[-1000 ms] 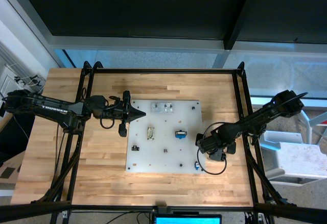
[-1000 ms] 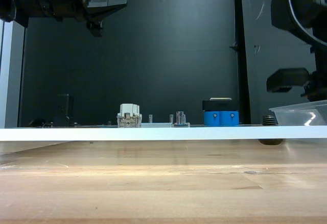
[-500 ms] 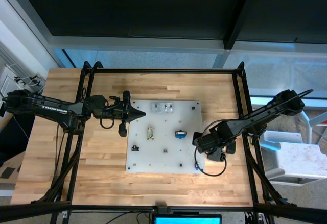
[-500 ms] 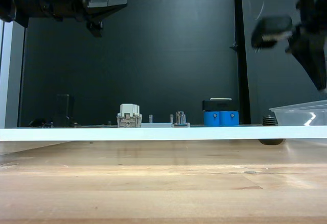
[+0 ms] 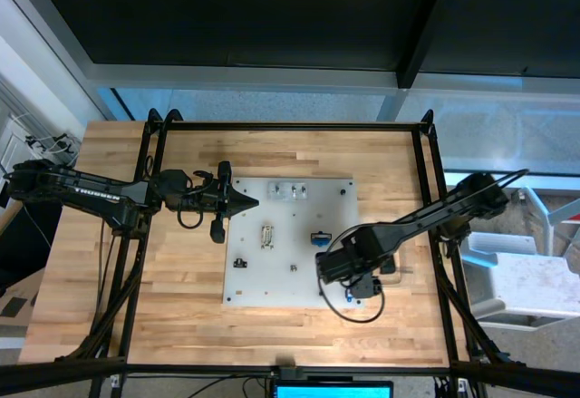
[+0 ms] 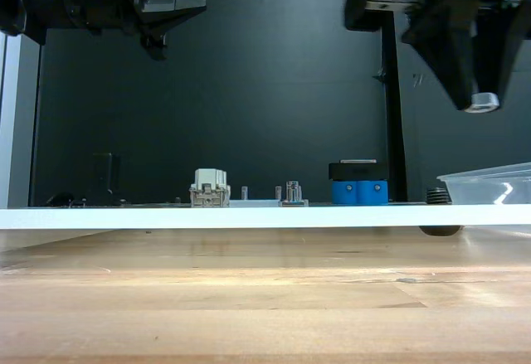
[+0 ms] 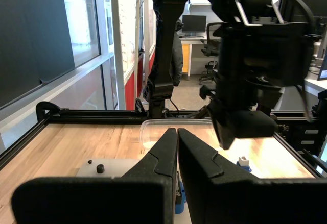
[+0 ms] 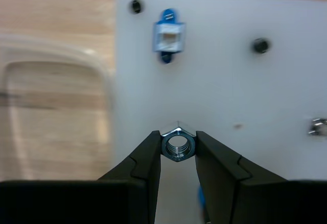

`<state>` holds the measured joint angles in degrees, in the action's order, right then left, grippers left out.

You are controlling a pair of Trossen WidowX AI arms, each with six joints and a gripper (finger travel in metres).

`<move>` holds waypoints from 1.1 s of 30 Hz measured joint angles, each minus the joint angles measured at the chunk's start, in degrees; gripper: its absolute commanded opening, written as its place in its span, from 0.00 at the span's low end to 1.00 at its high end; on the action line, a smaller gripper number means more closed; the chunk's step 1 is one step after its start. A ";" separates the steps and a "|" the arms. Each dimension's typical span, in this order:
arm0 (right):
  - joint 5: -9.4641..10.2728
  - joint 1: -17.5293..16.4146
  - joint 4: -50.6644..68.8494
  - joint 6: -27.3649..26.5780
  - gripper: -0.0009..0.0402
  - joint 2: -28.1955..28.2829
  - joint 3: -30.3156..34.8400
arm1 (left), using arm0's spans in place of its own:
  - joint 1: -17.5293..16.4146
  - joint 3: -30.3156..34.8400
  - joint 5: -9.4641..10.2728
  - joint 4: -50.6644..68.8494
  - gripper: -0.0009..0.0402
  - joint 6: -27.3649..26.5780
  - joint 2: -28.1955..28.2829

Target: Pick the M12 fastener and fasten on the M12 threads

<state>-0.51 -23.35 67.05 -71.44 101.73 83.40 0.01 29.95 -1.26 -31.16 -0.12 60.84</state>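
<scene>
Pinching the small silver hexagonal nut (image 8: 178, 147) in its jaws, the right gripper (image 8: 178, 138) hangs high near the short black ribbed stud (image 6: 436, 195); centre it squarely before lowering. Left gripper (image 7: 177, 134), jaws pressed together, hovers far left.

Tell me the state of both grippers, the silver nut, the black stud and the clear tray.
Small silver hex nut: gripped, held aloft.
Short black ribbed stud: bare, ribs showing.
Right gripper: shut on the nut, raised over the white plastic board.
Left gripper: shut, empty, raised at the board's left edge.
Clear plastic tray: no nut visible inside.
</scene>
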 measured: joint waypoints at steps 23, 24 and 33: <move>0.09 -0.94 -3.43 1.16 0.09 14.69 10.99 | 0.00 -0.02 0.00 -0.02 0.02 0.00 0.02; 0.11 -1.01 -3.48 1.95 0.09 14.93 11.10 | 0.00 -0.02 0.00 -0.02 0.02 0.02 0.02; 0.52 -1.46 -4.39 3.63 0.09 16.17 11.80 | 0.00 -0.02 0.00 -0.04 0.02 0.02 0.02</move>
<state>0.01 -24.82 62.65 -67.81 117.91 95.20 0.01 29.93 -1.26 -31.20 -0.10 60.86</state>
